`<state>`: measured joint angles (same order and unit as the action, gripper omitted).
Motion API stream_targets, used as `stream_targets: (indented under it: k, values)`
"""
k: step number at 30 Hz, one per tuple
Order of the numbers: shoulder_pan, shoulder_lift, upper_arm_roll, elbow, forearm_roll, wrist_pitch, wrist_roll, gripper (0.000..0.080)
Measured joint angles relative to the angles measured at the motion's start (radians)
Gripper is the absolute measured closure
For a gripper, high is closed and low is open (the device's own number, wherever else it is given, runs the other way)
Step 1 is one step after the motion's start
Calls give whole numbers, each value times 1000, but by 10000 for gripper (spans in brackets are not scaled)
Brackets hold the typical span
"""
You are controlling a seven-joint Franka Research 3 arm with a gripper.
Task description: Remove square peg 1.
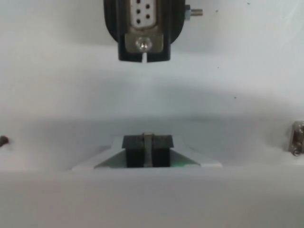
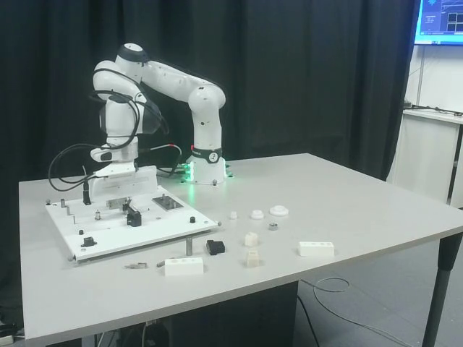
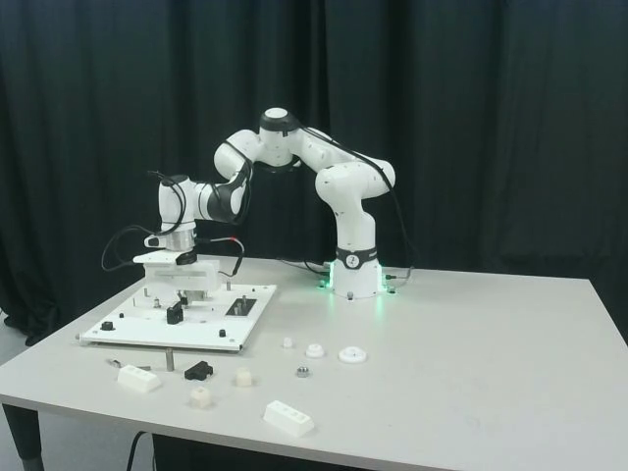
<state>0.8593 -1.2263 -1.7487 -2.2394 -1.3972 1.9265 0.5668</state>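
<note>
White blocks (image 2: pixel 184 267): two near table (image 2: pixel 362 195) edge.
My gripper (image 1: pixel 147 156): one, fingers pressed together above white board (image 2: pixel 123 224).

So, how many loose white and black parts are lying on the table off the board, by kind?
White rectangular blocks: 2
White round parts: 3
White squarish pegs: 2
Black part: 1
Total: 8

White blocks (image 2: pixel 316 249), black curtain (image 2: pixel 304 72), perhaps washers (image 3: pixel 352 355)
</note>
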Motion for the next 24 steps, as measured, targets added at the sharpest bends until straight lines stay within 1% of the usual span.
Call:
stream_targets:
  k: [14,20,24]
  values:
    - [-6,0,51,-2,11,-57,0,774]
    - [-16,0,95,-4,20,-89,0,774]
    - [-21,0,124,-5,35,-113,3,774]
